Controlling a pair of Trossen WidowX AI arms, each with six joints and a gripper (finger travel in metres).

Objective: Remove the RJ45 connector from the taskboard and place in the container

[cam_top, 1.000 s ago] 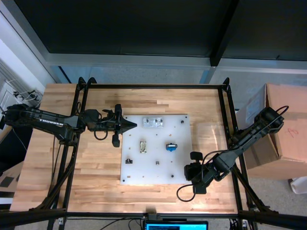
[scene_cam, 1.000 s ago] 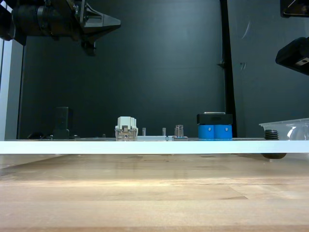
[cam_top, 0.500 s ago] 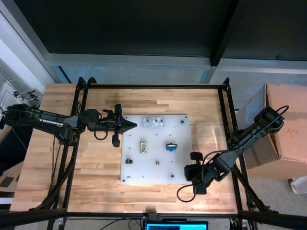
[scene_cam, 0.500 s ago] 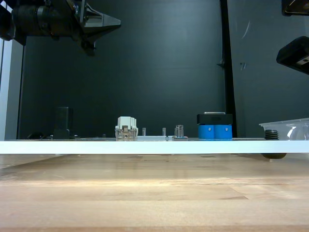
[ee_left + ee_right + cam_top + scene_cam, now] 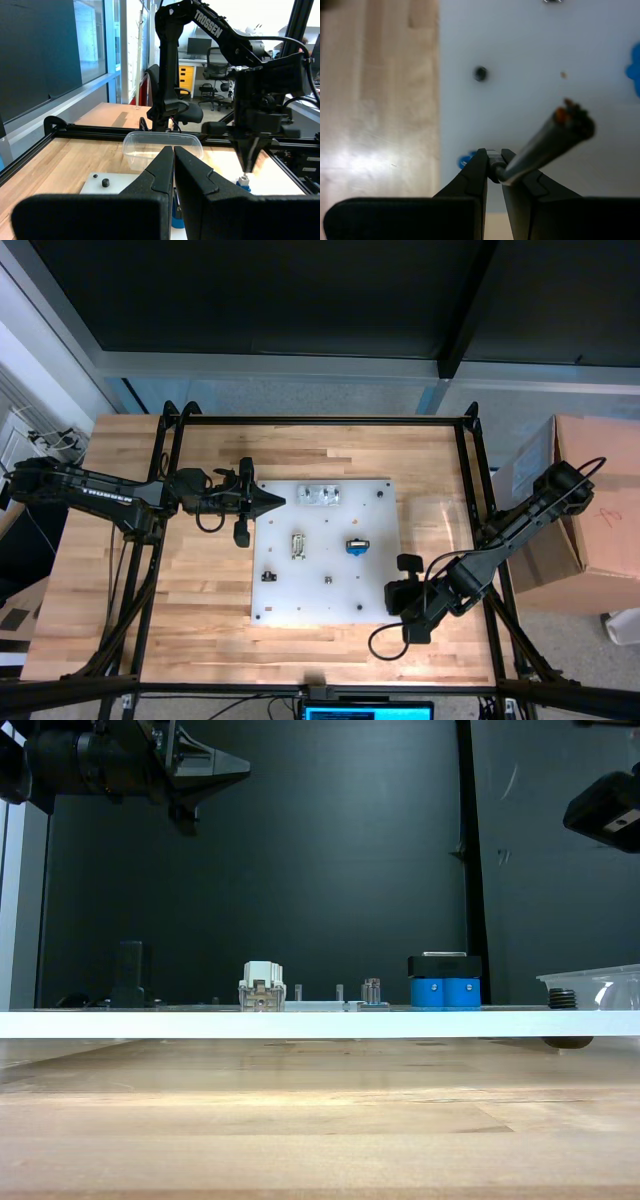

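My right gripper (image 5: 493,170) is shut on the RJ45 connector (image 5: 495,169); its short grey cable stub (image 5: 545,142) sticks out, with orange wires at the end. It hangs over the white taskboard (image 5: 300,590) near the board's near right corner (image 5: 393,598). The left wrist view shows the small connector (image 5: 243,179) held at the right fingertips, clear of the board. The clear container (image 5: 436,522) lies right of the board. My left gripper (image 5: 275,502) hovers shut and empty at the board's left edge, high in the low view (image 5: 235,763).
On the board stand a blue block (image 5: 357,546), a beige connector (image 5: 298,545), a clear piece (image 5: 322,497) and small black fittings. A black frame (image 5: 470,470) runs around the table. A cardboard box (image 5: 590,510) sits off to the right.
The right arm has risen a little in the low view, with the connector still in its grip. The left arm has not moved.
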